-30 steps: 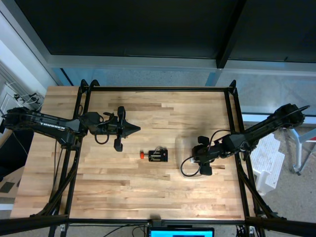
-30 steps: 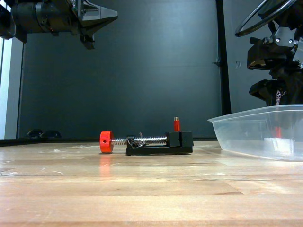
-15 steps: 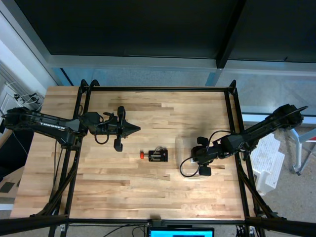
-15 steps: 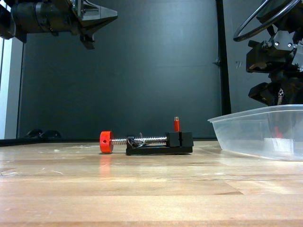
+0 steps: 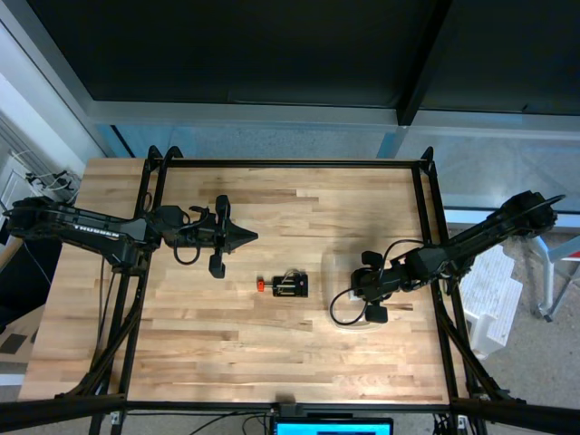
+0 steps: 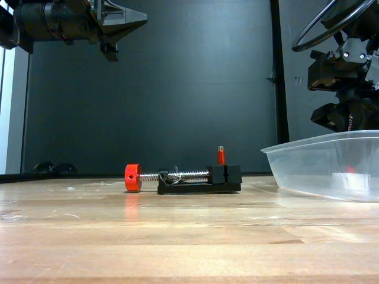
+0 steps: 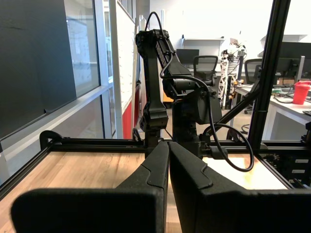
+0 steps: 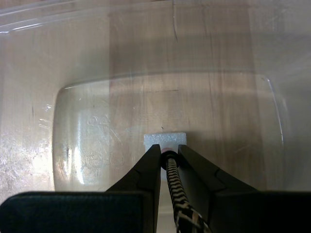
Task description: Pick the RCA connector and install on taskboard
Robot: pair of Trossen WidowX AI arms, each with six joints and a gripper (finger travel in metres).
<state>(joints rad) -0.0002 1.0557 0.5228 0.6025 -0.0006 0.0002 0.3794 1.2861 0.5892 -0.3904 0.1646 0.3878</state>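
The taskboard [image 5: 290,286], a small black block with a red knob [image 5: 260,285], lies mid-table; from table height the taskboard [image 6: 198,179] shows a spring and an upright red pin. My right gripper [image 5: 365,288] hangs over the clear tray [image 5: 337,272]. In the right wrist view the right gripper [image 8: 168,153] is shut on the RCA connector [image 8: 174,180], a thin dark braided stick, just above a white square piece [image 8: 165,139]. My left gripper [image 5: 250,237] hovers high at the left, shut and holding nothing; its fingers [image 7: 158,162] press together.
The clear tray [image 6: 320,165] stands right of the taskboard, its wall [image 8: 73,97] curving around the white piece. A black frame [image 5: 290,164] borders the table. Bare wood lies between the taskboard and the near edge.
My right gripper has risen slightly above the tray with the connector in it. The left arm and the taskboard have not moved.
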